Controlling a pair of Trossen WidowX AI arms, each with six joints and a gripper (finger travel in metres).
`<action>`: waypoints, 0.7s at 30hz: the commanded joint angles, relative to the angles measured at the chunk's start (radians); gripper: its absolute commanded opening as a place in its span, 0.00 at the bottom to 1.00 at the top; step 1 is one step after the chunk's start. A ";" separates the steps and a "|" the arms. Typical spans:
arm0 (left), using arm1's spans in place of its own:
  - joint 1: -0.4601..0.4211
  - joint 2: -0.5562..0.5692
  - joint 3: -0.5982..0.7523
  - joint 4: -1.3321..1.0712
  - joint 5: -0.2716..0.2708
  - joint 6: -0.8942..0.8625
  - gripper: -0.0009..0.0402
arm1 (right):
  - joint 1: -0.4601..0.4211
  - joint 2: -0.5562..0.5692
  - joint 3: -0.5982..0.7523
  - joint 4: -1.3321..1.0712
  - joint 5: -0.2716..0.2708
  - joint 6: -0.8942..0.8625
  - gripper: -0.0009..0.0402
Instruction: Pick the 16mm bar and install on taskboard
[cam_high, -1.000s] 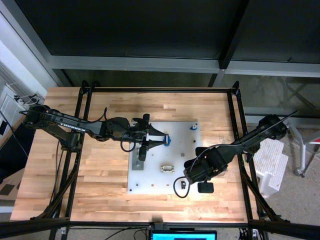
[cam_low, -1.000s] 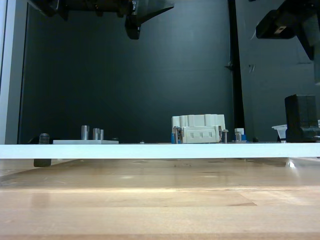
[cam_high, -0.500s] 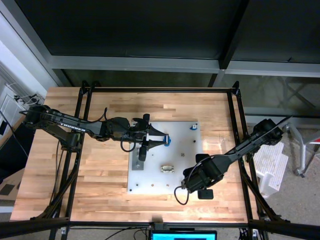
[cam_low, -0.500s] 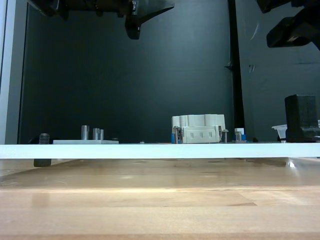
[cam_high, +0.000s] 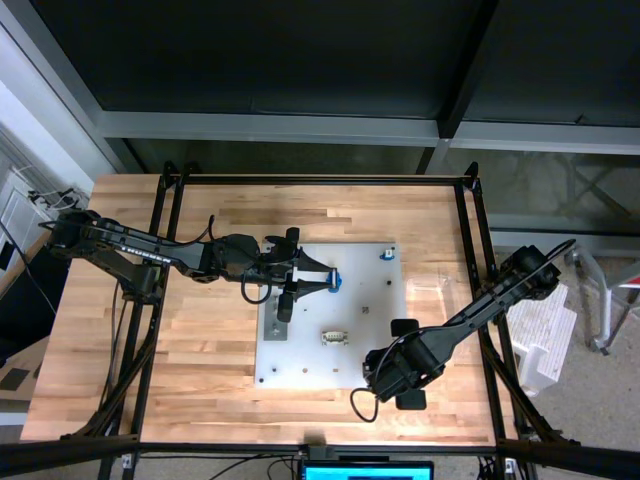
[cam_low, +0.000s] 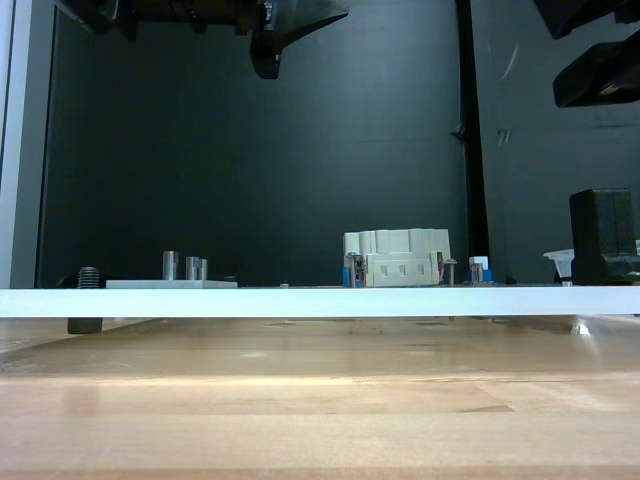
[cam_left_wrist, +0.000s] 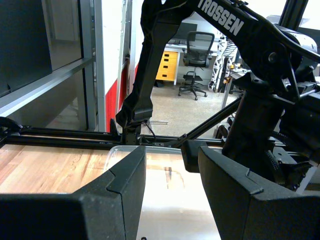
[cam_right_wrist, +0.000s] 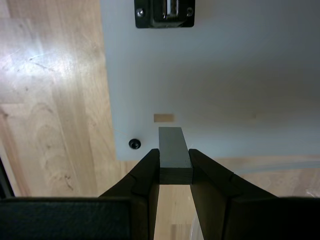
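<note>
- High view: your left claw (cam_high: 318, 276) hangs over the far-left part of the taskboard (cam_high: 372, 335). Your right claw (cam_high: 380, 374) sits by the board's near right corner, partly over the tabletop (cam_high: 200, 350). You can't make out the bar from up here.
- Low view: the board lies flat, the beige connector (cam_low: 398, 257) stands on it, and both arms ride high above. No bar shows down at board level.
- Left wrist view: that claw is spread wide with nothing between its fingers (cam_left_wrist: 122, 187).
- Right wrist view: here's your part. The 16mm bar (cam_right_wrist: 174, 149) is clamped between the right claw's fingers, held over the board's edge beside a black screw (cam_right_wrist: 134, 143). A small rectangular slot (cam_right_wrist: 164, 118) lies just ahead of it, and bar and slot are apart.
- By my read the pick is done and the install isn't. You have yet to line the bar up with its seat, lower it and let go.
</note>
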 joint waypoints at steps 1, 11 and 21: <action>0.000 0.000 0.000 0.000 0.000 0.000 0.36 | 0.003 0.008 0.000 0.005 0.006 0.003 0.02; 0.000 0.000 0.000 0.000 0.000 0.000 0.36 | 0.019 0.011 -0.011 0.019 0.026 0.020 0.02; 0.000 0.000 0.000 0.000 0.000 0.000 0.36 | 0.029 0.011 -0.013 0.035 0.027 0.013 0.02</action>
